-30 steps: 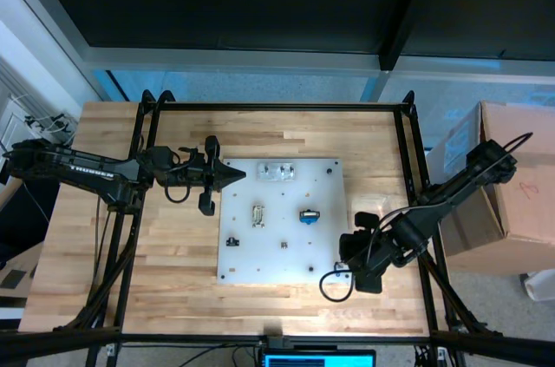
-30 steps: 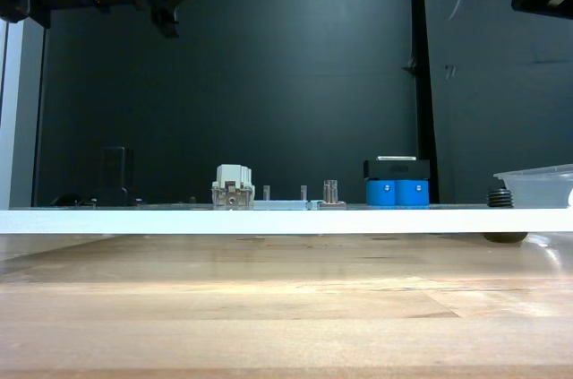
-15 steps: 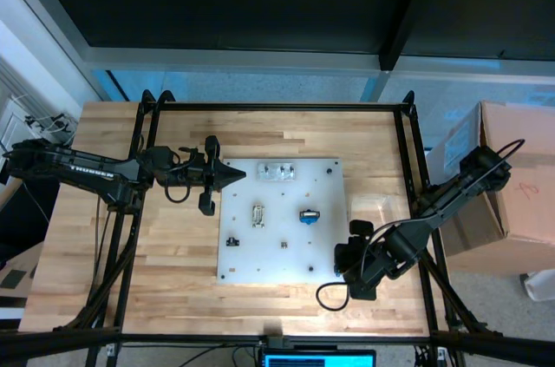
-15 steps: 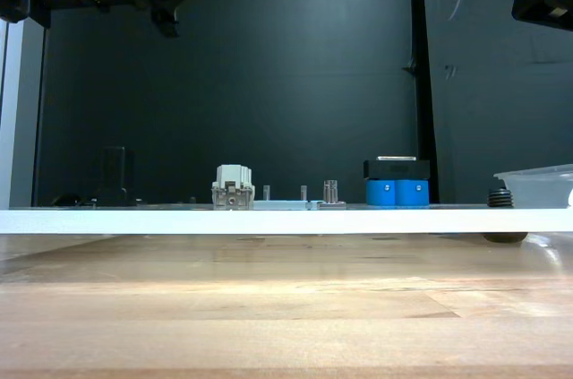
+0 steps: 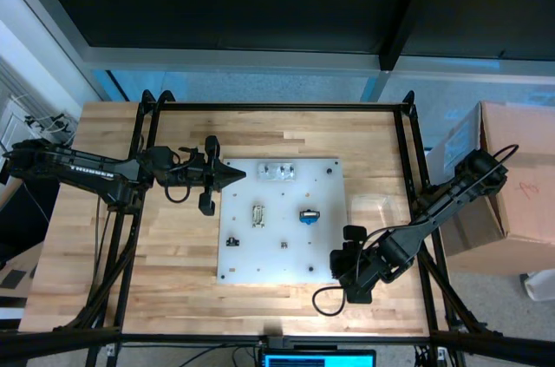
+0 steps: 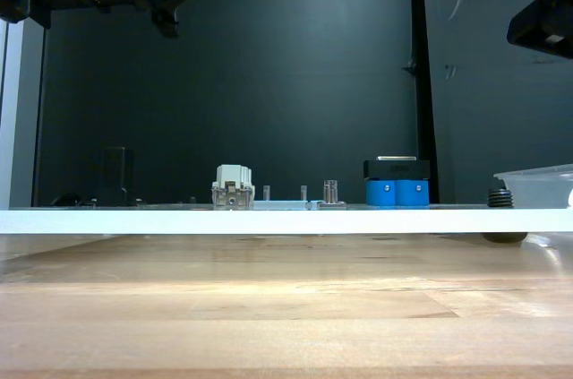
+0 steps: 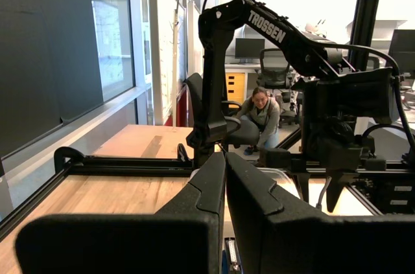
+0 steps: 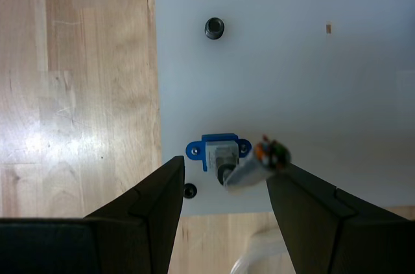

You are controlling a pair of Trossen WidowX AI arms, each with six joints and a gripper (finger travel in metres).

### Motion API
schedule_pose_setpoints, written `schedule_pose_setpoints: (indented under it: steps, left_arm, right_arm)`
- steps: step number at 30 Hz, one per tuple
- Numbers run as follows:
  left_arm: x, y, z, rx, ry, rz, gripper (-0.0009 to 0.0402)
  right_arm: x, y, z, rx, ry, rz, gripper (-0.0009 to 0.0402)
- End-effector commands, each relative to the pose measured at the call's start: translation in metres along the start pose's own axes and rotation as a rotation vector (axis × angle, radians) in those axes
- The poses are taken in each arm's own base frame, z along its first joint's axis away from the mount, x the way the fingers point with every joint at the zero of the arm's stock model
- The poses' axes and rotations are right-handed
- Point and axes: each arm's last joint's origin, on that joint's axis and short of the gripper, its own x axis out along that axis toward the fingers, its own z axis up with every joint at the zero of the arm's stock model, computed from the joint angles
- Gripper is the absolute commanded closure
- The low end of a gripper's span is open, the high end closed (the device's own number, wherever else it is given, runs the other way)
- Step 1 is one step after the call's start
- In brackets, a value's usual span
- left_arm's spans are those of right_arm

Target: Remove the RJ45 connector from the taskboard and place in the container

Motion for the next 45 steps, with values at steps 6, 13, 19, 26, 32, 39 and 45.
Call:
schedule_pose_setpoints:
  steps: [6,13,19,26,32,39,45]
  left_arm:
    - [0.000,0.000,0.000,0.000,0.000,0.000,0.0393]
    - [0.000,0.000,0.000,0.000,0.000,0.000,0.0393]
    - [0.000,0.000,0.000,0.000,0.000,0.000,0.0393]
    - [0.000,0.000,0.000,0.000,0.000,0.000,0.0393]
    - [0.000,0.000,0.000,0.000,0.000,0.000,0.0393]
    - [0.000,0.000,0.000,0.000,0.000,0.000,0.0393]
    - [0.000,0.000,0.000,0.000,0.000,0.000,0.0393]
  right_arm:
    - [0.010,-0.002,-0.004,-0.018,-0.028,-0.005,0.0220]
    - [0.018,-0.003,-0.009,-0.017,-0.037,0.002,0.0239]
    - [0.017,-0.003,-0.008,-0.022,-0.042,0.002,0.0289]
    - [0.017,-0.002,-0.008,-0.021,-0.046,0.007,0.0343]
    - [0.016,-0.002,-0.008,-0.023,-0.047,0.012,0.0397]
    - [0.012,-0.003,-0.007,-0.024,-0.057,0.020,0.0392]
    - [0.003,-0.005,-0.006,-0.029,-0.079,0.031,0.0394]
